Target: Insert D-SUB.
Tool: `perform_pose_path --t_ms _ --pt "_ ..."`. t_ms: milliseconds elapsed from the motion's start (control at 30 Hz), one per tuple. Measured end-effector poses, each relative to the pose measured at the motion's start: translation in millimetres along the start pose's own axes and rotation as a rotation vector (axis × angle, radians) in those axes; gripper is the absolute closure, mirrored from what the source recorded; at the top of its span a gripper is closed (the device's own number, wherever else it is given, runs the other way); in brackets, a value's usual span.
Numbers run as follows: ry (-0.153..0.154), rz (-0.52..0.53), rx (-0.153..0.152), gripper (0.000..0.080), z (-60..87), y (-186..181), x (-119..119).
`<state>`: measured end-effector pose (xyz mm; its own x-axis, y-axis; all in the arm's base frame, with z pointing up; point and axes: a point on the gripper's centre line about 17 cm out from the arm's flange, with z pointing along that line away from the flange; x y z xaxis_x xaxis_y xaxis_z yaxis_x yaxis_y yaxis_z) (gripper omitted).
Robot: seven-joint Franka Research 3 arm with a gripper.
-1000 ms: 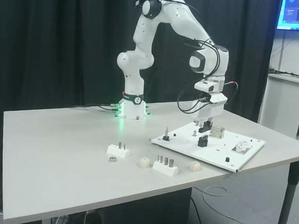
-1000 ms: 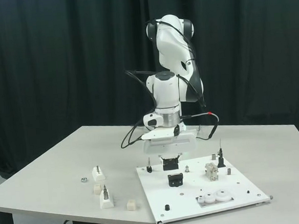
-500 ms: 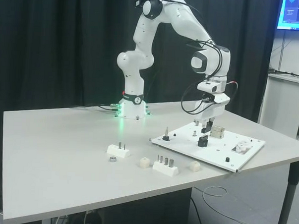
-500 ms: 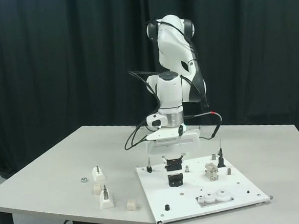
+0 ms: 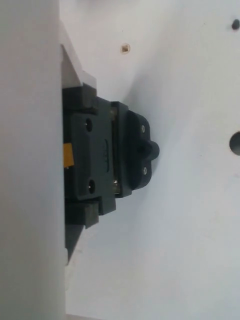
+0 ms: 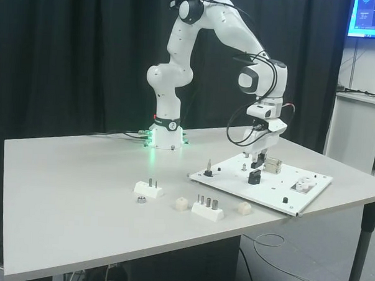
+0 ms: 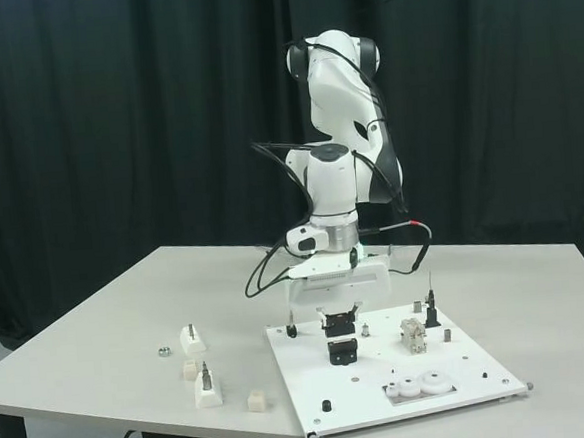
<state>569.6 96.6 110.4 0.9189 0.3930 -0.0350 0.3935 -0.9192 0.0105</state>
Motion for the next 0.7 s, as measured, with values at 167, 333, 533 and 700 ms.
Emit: perform_pose_path --t_ms 167,333,533,700 --pt "-0.002 0.000 0.001 0.0420 1.7 -0.5 -1.5" --pt "0.002 -0.001 -0.001 0.0420 4.5 -1.0 -2.4" --pt "0.007 -0.002 -0.002 0.0420 8.3 -2.2 -3.6" --pt "0.007 -0.005 -0.002 0.0420 9.9 -3.9 -4.6"
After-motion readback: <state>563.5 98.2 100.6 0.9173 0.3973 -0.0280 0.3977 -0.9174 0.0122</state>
